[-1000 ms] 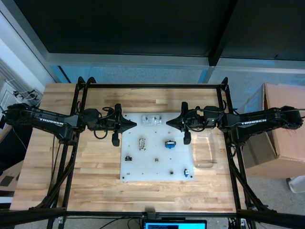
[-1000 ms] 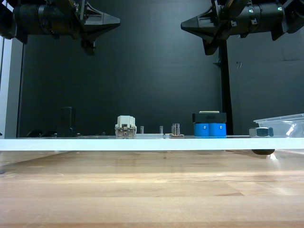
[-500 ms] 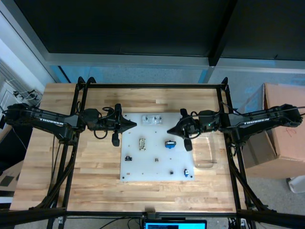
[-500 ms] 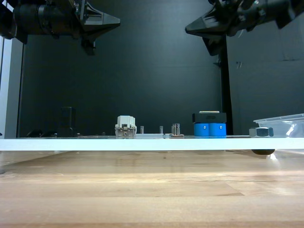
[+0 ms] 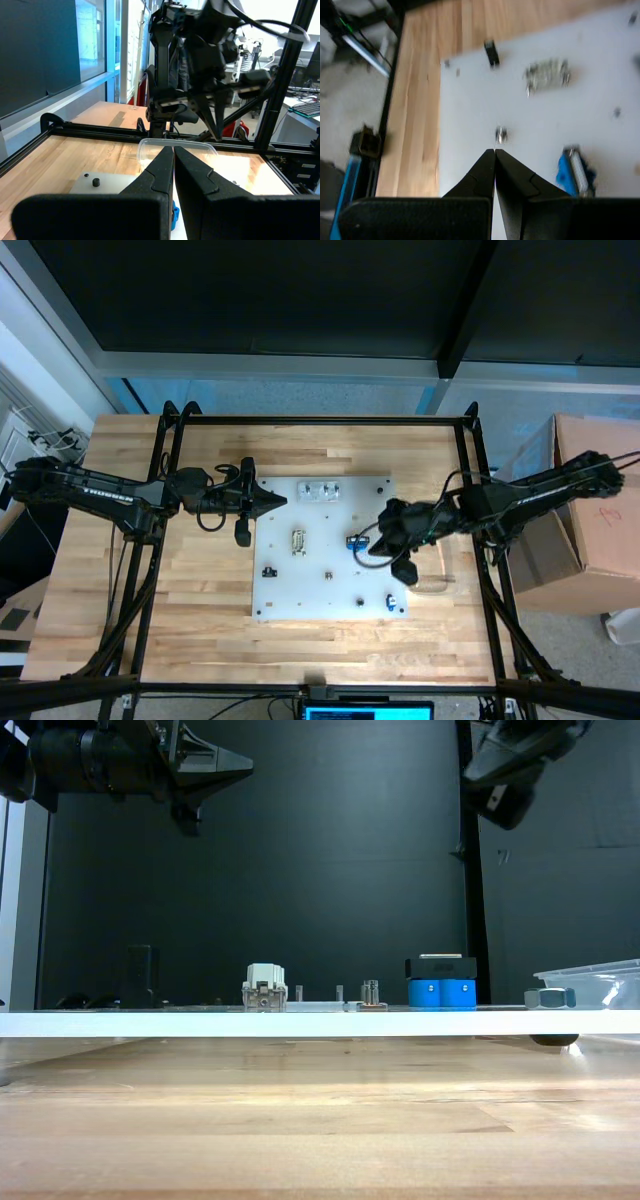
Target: Unfasten the M12 nut and place it in the container
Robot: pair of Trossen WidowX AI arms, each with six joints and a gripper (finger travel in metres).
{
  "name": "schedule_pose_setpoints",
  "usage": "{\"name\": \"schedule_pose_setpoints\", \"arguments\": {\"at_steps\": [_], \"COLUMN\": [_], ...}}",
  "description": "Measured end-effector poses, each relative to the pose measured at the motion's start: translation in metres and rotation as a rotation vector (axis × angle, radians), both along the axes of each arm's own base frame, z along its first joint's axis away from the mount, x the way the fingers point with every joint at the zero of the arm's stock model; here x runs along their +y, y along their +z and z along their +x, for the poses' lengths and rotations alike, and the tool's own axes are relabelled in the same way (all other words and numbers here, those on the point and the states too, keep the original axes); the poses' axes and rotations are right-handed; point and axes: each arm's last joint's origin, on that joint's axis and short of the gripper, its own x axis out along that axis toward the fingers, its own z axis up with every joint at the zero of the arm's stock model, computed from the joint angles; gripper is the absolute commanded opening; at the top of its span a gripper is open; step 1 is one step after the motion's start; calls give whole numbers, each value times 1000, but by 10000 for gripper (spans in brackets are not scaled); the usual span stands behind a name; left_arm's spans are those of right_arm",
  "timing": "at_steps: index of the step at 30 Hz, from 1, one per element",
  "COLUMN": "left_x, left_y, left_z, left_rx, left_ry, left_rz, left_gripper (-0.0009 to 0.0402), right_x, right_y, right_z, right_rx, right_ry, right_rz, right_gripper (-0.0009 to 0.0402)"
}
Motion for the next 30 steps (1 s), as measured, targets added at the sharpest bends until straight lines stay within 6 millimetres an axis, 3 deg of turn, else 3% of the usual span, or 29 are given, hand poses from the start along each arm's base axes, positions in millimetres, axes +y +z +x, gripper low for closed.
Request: {"name": "schedule_pose_setpoints", "arguments": {"at_steps": [16,22,30], "left_x": [0,0,0], "left_y": [0,0,0], "left_z": [0,0,0], "left_rx": [0,0,0], "left_ry": [0,0,0], "left_rz": [0,0,0], "left_gripper": [0,0,0], "right_x": [36,47,64], "right_y": [2,3,-9], "right_z": [53,71,83], "right_rx": [512,561,607], "right_ry": [-275,-355,-334], "right_rz": [49,111,119], "right_gripper": [0,0,0]}}
